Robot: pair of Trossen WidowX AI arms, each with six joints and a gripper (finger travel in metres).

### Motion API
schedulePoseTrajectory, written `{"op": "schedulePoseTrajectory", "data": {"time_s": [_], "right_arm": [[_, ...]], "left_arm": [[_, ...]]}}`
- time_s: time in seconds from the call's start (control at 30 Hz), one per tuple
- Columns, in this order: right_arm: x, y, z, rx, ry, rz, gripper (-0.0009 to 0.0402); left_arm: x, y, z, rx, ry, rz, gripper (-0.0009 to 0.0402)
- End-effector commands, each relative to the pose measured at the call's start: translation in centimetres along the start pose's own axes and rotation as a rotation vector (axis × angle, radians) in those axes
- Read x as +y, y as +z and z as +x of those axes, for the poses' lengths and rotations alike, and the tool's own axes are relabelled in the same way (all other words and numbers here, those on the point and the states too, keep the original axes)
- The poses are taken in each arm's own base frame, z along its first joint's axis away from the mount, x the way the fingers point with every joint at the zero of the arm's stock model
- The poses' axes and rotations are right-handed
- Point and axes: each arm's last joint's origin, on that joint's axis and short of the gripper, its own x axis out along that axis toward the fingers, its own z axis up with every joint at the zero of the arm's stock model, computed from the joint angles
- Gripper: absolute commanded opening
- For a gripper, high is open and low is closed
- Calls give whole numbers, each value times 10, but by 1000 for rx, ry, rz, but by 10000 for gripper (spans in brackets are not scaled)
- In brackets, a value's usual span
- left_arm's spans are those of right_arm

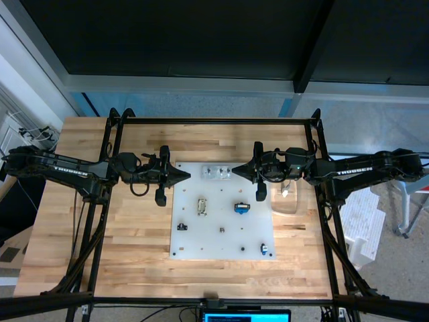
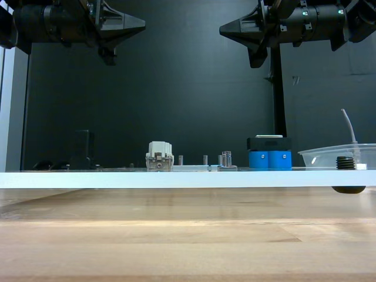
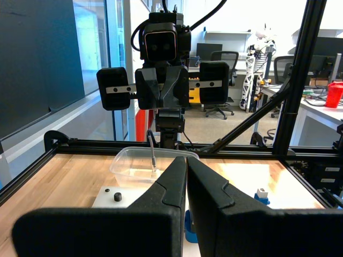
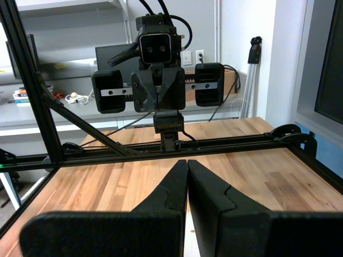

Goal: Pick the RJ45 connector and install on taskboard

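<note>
A pale butcher-block wooden bench [image 1: 100,221] is enclosed by a black metal bar frame [image 1: 214,121]. A clear shallow plastic dish [image 1: 285,201] is seen toward the bench's right side. A blue-lit screen [image 1: 246,315] is shown at the near edge.

We see a robotics lab: beyond the black metal frame [image 3: 96,143] stand black swivel office chairs [image 3: 217,104], white desks [image 3: 320,106], dark monitors [image 3: 209,51].

Wooden table [image 1: 134,255], dark wall panel [image 1: 201,33], office chair [image 3: 229,58] beyond.
</note>
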Motion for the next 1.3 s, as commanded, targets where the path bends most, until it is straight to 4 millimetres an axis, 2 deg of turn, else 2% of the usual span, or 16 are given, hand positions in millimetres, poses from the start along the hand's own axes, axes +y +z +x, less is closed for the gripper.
{"op": "schedulePoseTrajectory", "data": {"time_s": [0.03,0.6,0.87,1.3], "right_arm": [[0,0,0,-1,0,0,0],[0,3,-4,0,0,30,0],[2,17,-32,108,-24,28,0],[6,51,-77,409,-76,1,0]], "left_arm": [[0,0,0,0,0,0,0],[0,0,0,0,0,0,0],[0,0,0,1,0,0,0],[0,0,0,0,0,0,0]]}}
